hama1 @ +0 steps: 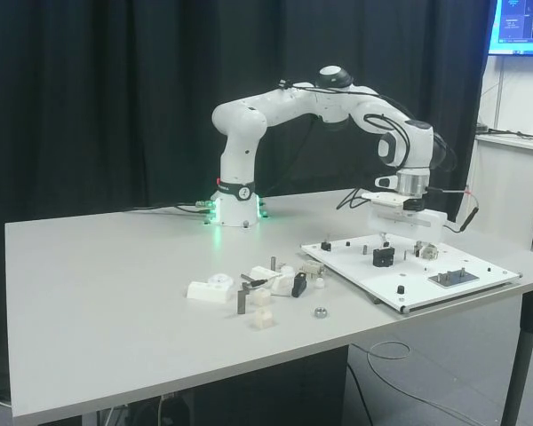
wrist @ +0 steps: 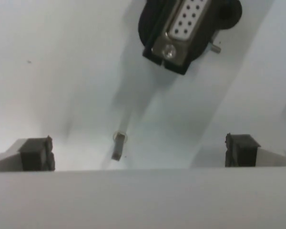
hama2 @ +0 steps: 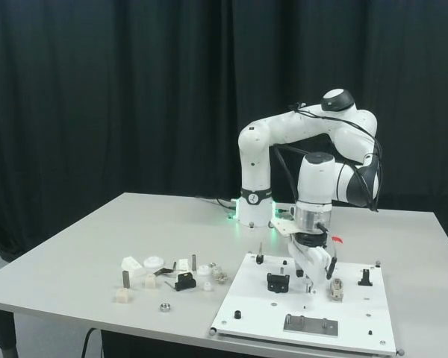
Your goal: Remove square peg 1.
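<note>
Over the white board (hama2: 343, 317) on the counter (hama2: 97, 253), the fingers (wrist: 35, 153) are wide open, holding nothing, above a small peg (wrist: 117, 145).

The grey tabletop (hama1: 98, 266) carries the white arm's base (hama1: 234, 206) near its far edge. A white board (hama1: 409, 266) lies flat at about 3 o'clock from the centre. A cluster of small loose parts (hama1: 258, 293) lies near the front edge, beside the board.
</note>
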Robot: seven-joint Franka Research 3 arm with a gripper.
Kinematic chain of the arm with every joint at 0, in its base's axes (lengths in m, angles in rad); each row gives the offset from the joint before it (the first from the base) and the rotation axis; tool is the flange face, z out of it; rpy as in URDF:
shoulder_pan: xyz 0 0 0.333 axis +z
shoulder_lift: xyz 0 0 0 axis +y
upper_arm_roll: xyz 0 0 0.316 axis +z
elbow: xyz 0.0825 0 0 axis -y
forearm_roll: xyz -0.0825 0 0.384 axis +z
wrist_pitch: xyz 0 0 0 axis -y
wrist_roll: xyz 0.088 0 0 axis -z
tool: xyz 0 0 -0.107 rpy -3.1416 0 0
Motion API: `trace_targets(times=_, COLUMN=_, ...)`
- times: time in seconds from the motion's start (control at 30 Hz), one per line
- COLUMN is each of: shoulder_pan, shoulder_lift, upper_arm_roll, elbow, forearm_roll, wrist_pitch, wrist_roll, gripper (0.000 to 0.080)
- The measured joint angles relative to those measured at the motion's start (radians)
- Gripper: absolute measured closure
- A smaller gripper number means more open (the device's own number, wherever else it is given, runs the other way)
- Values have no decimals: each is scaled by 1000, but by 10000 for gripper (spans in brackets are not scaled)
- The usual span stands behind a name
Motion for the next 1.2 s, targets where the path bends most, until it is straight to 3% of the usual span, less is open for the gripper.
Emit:
trace_targets(times=0.8, shoulder_pan=-16, shoulder_lift=-9, upper_arm_roll=28, elbow=0, forearm_roll=15, wrist_pitch=3, wrist_roll=-36, gripper=3)
trace_targets(times=0.83, shoulder_pan=-18, shoulder_lift=-9, upper_arm_roll=28, elbow=0, forearm_roll=16, wrist_pitch=3, wrist_roll=-37, gripper=116)
trace_targets(times=0.97, shoulder_pan=-23, shoulder_lift=-9, upper_arm_roll=29, elbow=0, forearm_roll=20, wrist_pitch=3, wrist_roll=-41, gripper=116)
trace_targets(times=1.0, shoulder_pan=-24, shoulder_lift=-9, upper_arm_roll=29, elbow=0, forearm_roll=21, wrist_pitch=3, wrist_roll=-42, gripper=310)
trace_targets(times=1.2, shoulder_pan=-28, shoulder_lift=-9, upper_arm_roll=30, elbow=0, forearm_roll=30, wrist_pitch=3, wrist_roll=-46, gripper=310)
